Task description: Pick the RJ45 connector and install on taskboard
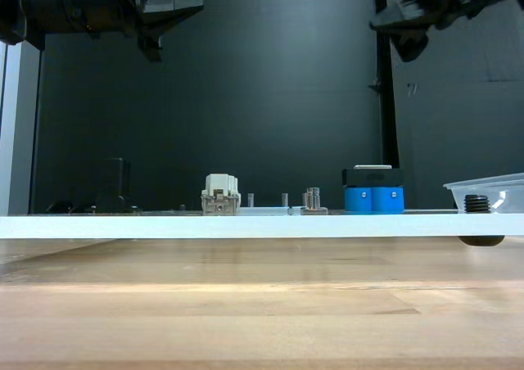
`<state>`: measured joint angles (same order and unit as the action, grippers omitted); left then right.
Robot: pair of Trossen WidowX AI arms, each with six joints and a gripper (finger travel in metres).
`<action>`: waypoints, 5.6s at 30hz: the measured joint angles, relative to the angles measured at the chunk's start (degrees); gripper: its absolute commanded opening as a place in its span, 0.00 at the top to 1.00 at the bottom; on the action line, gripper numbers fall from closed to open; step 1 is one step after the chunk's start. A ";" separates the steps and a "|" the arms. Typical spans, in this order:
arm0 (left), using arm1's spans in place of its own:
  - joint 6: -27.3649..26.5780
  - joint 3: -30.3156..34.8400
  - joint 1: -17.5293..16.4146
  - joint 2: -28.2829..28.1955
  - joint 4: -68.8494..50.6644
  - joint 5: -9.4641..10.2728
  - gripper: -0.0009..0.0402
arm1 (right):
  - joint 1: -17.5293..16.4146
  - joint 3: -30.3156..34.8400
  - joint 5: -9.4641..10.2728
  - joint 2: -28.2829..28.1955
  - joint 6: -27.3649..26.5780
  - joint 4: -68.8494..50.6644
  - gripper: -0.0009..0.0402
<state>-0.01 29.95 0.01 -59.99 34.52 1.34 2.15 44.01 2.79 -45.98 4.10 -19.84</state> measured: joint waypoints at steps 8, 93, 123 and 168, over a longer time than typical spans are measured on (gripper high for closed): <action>0.00 0.00 0.00 -0.02 0.00 -0.02 0.98 | -0.15 12.15 -0.02 -0.02 -0.52 -29.49 0.98; 0.00 0.00 0.00 0.00 0.00 -0.02 0.98 | -27.36 -7.67 -10.75 -9.79 24.55 -36.50 0.53; 0.00 -0.02 0.00 0.00 0.00 0.00 0.98 | -27.36 -8.76 -10.73 -10.03 24.28 -34.97 0.97; 0.00 0.00 0.00 0.00 0.00 0.00 0.98 | -30.10 9.64 -7.23 -14.34 26.93 -48.72 0.98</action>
<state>-0.01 29.95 0.01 -59.99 34.52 1.34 -27.94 53.65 -4.45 -60.31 31.03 -68.55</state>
